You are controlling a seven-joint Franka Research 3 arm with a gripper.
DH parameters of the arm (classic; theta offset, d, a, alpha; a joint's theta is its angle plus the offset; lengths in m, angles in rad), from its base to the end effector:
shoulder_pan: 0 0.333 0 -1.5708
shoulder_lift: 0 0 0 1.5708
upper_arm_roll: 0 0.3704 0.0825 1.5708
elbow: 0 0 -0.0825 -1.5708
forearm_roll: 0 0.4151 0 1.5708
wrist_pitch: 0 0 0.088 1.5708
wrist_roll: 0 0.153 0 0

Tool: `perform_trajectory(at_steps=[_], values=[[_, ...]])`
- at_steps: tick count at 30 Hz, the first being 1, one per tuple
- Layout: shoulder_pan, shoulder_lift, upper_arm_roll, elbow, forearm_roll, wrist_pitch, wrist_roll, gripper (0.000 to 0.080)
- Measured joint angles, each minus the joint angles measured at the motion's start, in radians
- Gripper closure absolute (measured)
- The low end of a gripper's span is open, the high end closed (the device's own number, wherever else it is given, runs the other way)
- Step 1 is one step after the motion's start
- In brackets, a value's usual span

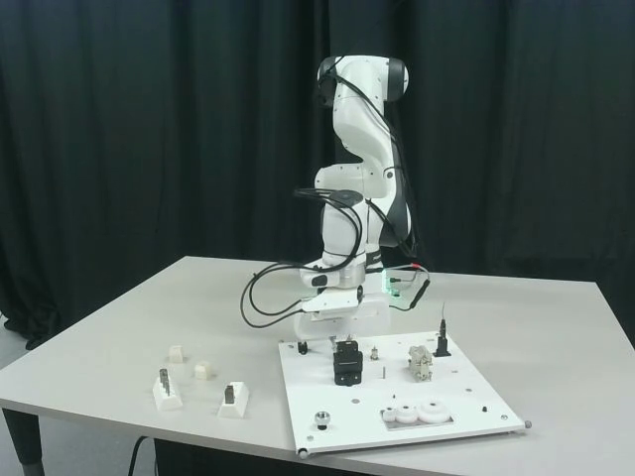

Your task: Insert square peg 2.

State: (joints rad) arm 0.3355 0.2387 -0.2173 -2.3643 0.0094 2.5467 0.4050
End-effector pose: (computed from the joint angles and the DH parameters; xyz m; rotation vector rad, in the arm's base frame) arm 0.5281 0.0594 0.2047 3.0511 -0.4456 -0.0569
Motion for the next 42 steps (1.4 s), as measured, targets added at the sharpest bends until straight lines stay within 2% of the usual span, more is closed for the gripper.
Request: perform_trajectory(at_steps=[10, 29, 42], values=[[0.0, -0.006, 0.002, -0.013, -0.003, 0.021, -0.02, 0.0728], [0.0, -0.007, 0.002, -0.014, -0.036, 0.022, -0.2, 0.0728], [0.0, -0.007, 0.003, -0.014, -0.042, 0.025, -0.287, 0.0728]])
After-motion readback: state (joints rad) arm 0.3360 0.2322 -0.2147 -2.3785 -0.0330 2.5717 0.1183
